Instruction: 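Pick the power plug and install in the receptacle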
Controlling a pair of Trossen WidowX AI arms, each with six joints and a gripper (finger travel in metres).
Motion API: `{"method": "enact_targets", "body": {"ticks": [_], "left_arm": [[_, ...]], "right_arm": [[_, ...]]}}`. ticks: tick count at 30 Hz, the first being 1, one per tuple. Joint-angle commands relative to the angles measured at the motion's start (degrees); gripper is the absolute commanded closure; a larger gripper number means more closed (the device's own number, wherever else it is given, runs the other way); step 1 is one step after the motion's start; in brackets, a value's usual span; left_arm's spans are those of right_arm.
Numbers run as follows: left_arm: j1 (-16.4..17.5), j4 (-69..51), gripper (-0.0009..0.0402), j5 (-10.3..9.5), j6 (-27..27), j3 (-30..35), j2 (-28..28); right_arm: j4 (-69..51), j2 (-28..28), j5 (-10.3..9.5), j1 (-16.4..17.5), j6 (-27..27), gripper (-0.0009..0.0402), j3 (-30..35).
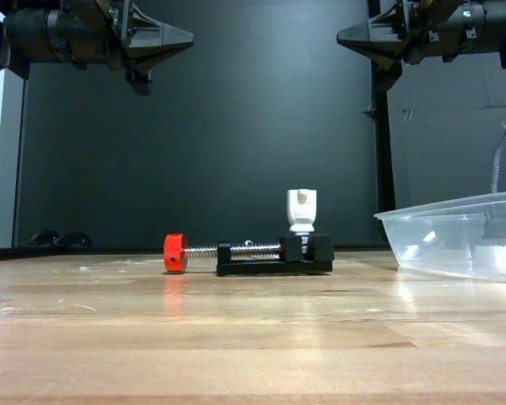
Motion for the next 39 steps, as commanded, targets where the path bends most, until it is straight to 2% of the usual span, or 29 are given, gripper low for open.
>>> {"method": "enact_targets", "body": {"ticks": [1,24,31,39], "left_arm": [[0.0,0.0,0.0393,0.00,0.0,0.0,0.0],[0.0,0.0,0.0393,0.00,0.0,0.0,0.0],[0.0,0.0,0.0393,0.00,0.0,0.0,0.0],[0.0,0.0,0.0393,0.00,0.0,0.0,0.0]], "right_arm": [[0.0,0.0,0.00,0.0,0.0,0.0393,0.0],[-1.0,-0.1,-0.02,0.0,0.5,0.0393,0.4],[-19.5,-1.3,-0.20,0.4,0.5,0.0393,7.1],[-39.2,-1.6,0.00,3.8,0.3,0.0393,14.6]]}}
